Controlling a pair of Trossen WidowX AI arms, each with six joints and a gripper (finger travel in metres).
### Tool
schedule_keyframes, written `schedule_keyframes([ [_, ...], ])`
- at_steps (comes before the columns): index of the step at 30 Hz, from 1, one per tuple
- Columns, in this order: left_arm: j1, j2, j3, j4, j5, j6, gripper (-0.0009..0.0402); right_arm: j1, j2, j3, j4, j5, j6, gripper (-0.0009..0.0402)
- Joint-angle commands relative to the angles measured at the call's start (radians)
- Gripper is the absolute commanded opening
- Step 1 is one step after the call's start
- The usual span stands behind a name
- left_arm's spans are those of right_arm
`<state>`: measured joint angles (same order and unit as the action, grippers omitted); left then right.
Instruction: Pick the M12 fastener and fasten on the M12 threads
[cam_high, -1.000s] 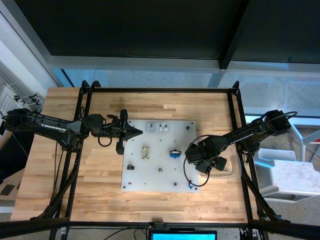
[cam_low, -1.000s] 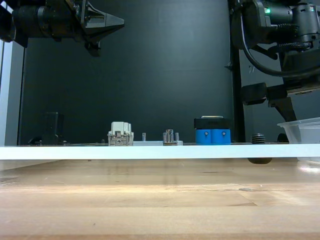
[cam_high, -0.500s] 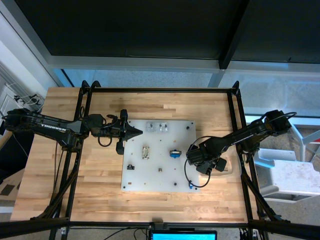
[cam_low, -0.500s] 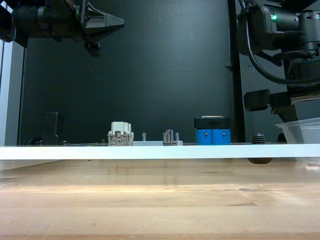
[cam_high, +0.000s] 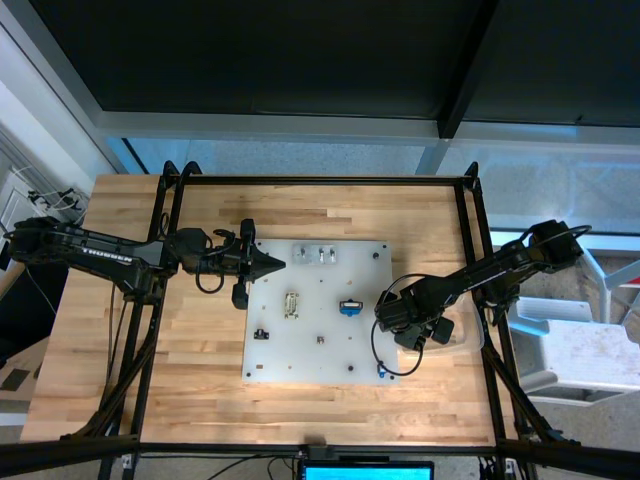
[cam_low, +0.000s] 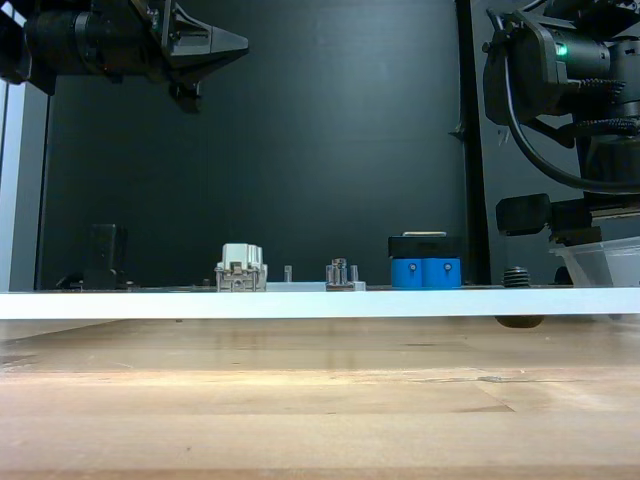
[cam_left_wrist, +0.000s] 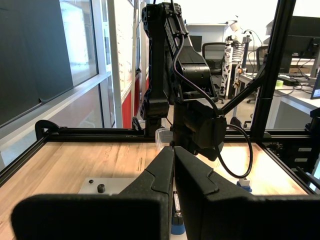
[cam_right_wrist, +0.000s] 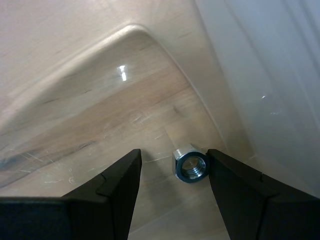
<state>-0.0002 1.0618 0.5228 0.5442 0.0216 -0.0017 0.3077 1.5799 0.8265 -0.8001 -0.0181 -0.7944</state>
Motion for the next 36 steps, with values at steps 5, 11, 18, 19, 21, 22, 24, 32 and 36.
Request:
schedule_keyframes([
  [5,0.0,0.0,0.0,0.0,0.0,0.0,0.0,0.0,0.0,0.0,0.003,0.0,0.001,0.0157],
  [11,0.0,0.0,0.0,0.0,0.0,0.0,0.0,0.001,0.0,0.0,0.007,0.0,0.001,0.0113],
  [18,0.0,0.0,0.0,0.0,0.0,0.0,0.0,0.0,0.0,0.0,0.008,0.0,0.001,0.0064],
  [19,0.0,0.0,0.0,0.0,0.0,0.0,0.0,0.0,0.0,0.0,0.008,0.0,0.001,0.0057],
  [21,0.0,0.0,0.0,0.0,0.0,0.0,0.0,0.001,0.0,0.0,0.007,0.0,0.001,0.0045],
  [22,0.0,0.0,0.0,0.0,0.0,0.0,0.0,0.0,0.0,0.0,0.006,0.0,0.002,0.004],
  [24,0.0,0.0,0.0,0.0,0.0,0.0,0.0,0.0,-0.003,0.0,0.003,0.001,0.002,0.0031],
  [32,0.0,0.0,0.0,0.0,0.0,0.0,0.0,0.001,-0.031,0.047,-0.079,0.001,0.005,0.0018],
  [36,0.0,0.0,0.0,0.0,0.0,0.0,0.0,0.003,-0.049,0.099,-0.135,0.0,0.004,0.0018],
])
